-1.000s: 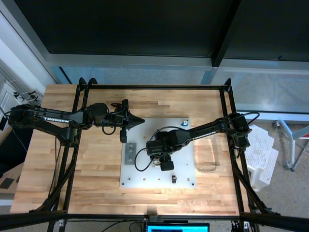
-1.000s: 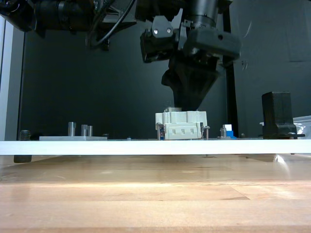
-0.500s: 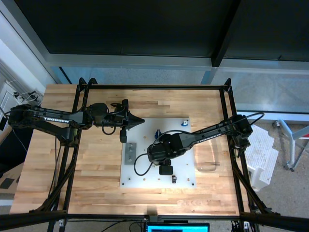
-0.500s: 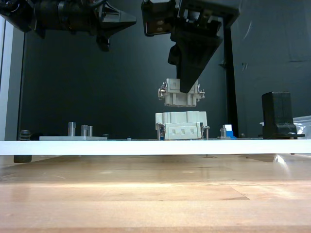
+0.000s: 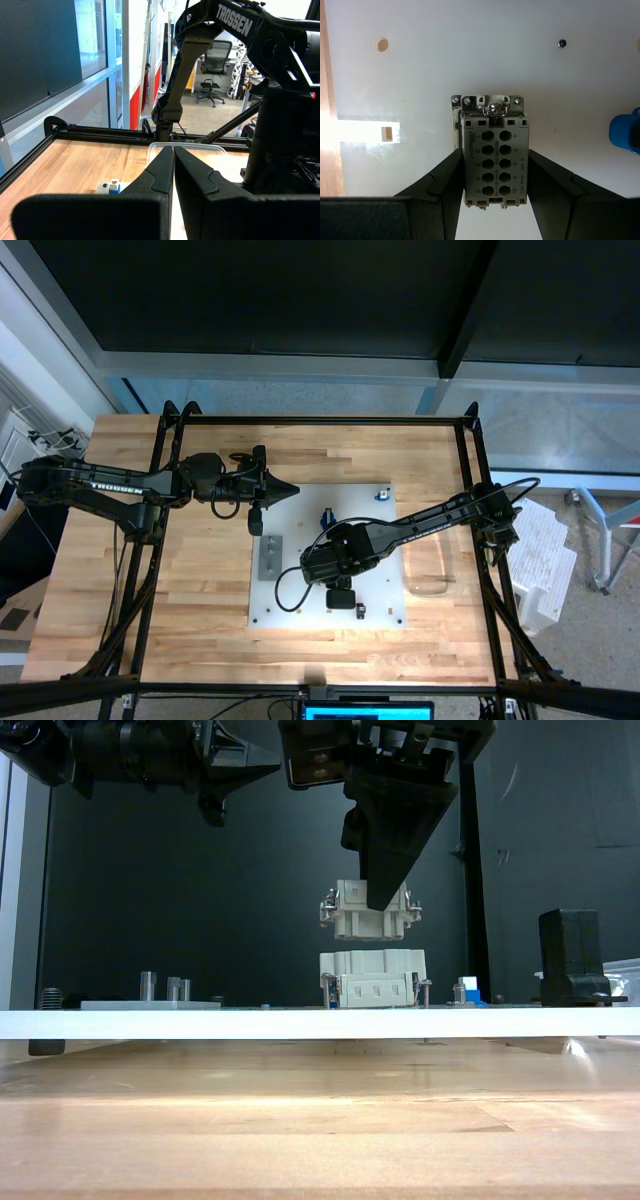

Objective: Pick the HAN10E connector and install on the hub

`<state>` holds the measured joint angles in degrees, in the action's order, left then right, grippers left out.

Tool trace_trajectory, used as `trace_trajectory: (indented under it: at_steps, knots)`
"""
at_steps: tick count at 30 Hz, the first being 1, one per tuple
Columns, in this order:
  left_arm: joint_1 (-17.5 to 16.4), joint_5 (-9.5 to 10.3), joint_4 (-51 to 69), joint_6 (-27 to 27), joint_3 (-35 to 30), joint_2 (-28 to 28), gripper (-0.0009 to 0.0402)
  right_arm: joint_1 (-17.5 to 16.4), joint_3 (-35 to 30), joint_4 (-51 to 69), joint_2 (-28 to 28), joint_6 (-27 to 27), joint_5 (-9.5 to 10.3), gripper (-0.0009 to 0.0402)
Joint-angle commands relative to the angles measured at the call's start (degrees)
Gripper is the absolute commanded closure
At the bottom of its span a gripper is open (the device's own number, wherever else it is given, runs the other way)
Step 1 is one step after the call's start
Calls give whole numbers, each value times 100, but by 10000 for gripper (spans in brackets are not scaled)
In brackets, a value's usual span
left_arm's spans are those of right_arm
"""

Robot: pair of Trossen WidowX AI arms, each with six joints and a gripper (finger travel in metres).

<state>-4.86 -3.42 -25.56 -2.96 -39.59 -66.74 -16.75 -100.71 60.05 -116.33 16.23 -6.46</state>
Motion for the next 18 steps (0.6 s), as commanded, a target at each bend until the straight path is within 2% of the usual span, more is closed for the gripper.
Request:
trace_trajectory:
  at_steps: [1, 18]
  knots:
    - [0, -2, -7, 2, 0, 0, 393, -4, 7, -33, -63, 4, 13, 347]
    - [0, -2, 4, 2, 0, 0, 393, -81, 11, -81, -133, 129, 153, 347]
